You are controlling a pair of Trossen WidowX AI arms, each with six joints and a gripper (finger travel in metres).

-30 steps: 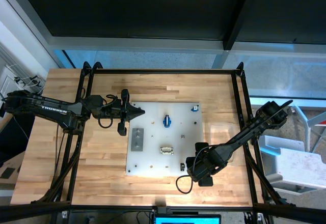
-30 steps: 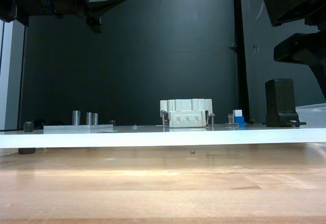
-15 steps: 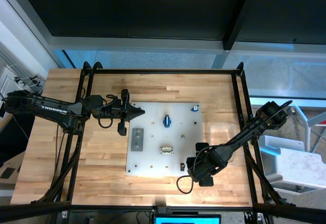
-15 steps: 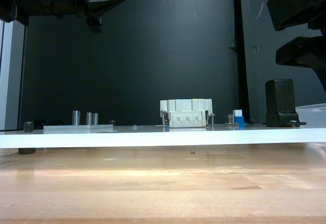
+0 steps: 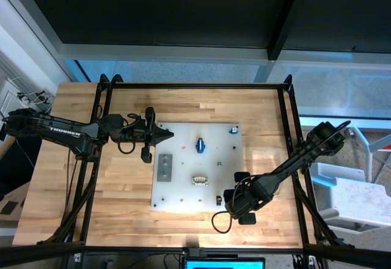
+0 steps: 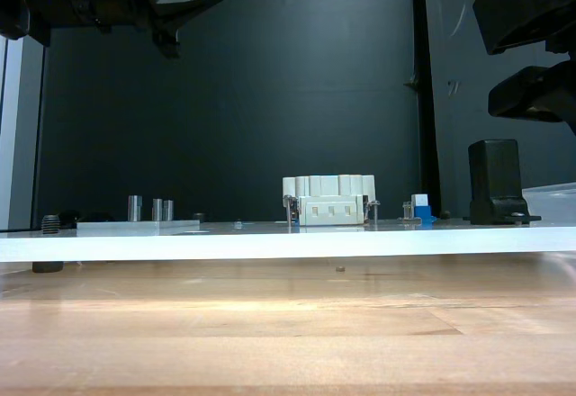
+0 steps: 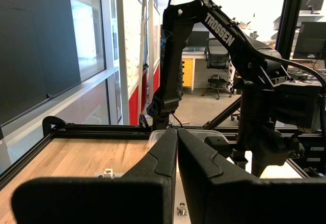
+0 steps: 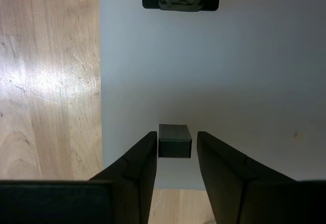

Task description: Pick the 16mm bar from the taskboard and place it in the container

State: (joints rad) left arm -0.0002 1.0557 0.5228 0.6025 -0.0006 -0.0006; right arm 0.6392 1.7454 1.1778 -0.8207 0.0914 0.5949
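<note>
Taskboard (image 5: 183, 186) front: right end effector (image 8: 175, 138) spread | far-left: left end effector (image 5: 168, 134) together | 16mm bar (image 6: 133, 207) apart

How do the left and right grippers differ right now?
The left gripper has its jaws shut; the right gripper has its jaws open. The left lies level above the taskboard's far left corner; the right points down over the near right corner, above a small black fitting. Both are black, hold nothing and hang clear of the board.
</note>
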